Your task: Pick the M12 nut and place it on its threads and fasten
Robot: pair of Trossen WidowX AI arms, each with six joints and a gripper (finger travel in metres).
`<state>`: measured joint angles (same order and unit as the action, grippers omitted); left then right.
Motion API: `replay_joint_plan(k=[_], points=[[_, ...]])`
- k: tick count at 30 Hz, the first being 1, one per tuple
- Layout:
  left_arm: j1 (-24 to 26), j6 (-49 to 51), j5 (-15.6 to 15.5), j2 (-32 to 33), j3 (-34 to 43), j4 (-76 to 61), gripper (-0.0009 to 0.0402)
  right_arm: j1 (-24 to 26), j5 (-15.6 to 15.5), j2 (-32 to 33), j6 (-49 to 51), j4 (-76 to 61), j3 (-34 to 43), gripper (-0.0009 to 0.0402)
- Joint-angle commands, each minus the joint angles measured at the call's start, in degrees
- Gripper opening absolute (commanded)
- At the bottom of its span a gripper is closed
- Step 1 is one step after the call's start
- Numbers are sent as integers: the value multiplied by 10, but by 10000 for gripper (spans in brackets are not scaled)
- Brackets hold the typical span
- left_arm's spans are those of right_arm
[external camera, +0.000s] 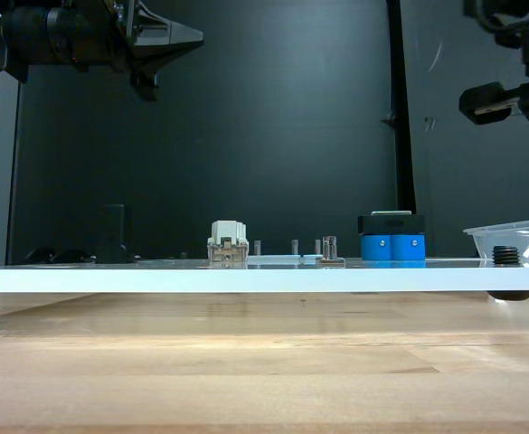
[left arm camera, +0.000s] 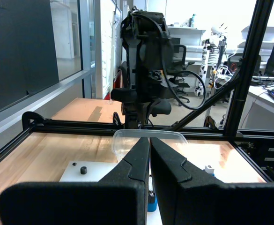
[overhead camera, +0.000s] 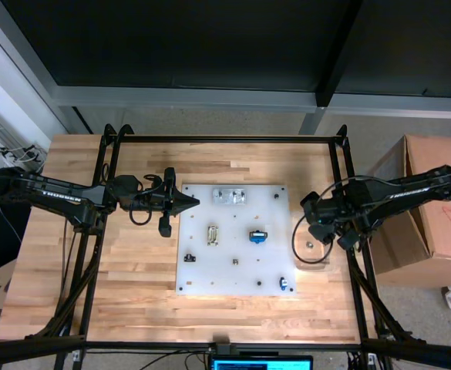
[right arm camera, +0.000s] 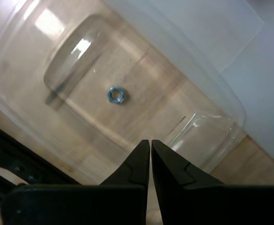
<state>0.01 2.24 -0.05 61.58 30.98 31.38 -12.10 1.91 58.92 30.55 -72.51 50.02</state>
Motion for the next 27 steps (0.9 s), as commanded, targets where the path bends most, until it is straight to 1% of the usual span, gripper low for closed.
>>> replay_joint_plan(k=[1,10,15,17,20,27], points=[[0,0,0,0,0,0,0,-29,2,6,-16,10,-9,42],[0,0,0,0,0,0,0,-50,0,12,-16,66,-82,175],[0,0,0,0,0,0,0,-72,0,20,-14,128,-120,227],[0,0,0,0,0,0,0,-73,0,29,-7,138,-125,238],[0,0,0,0,0,0,0,-74,0,43,19,144,-129,245],[0,0,0,0,0,0,0,-76,0,69,35,184,-146,234]])
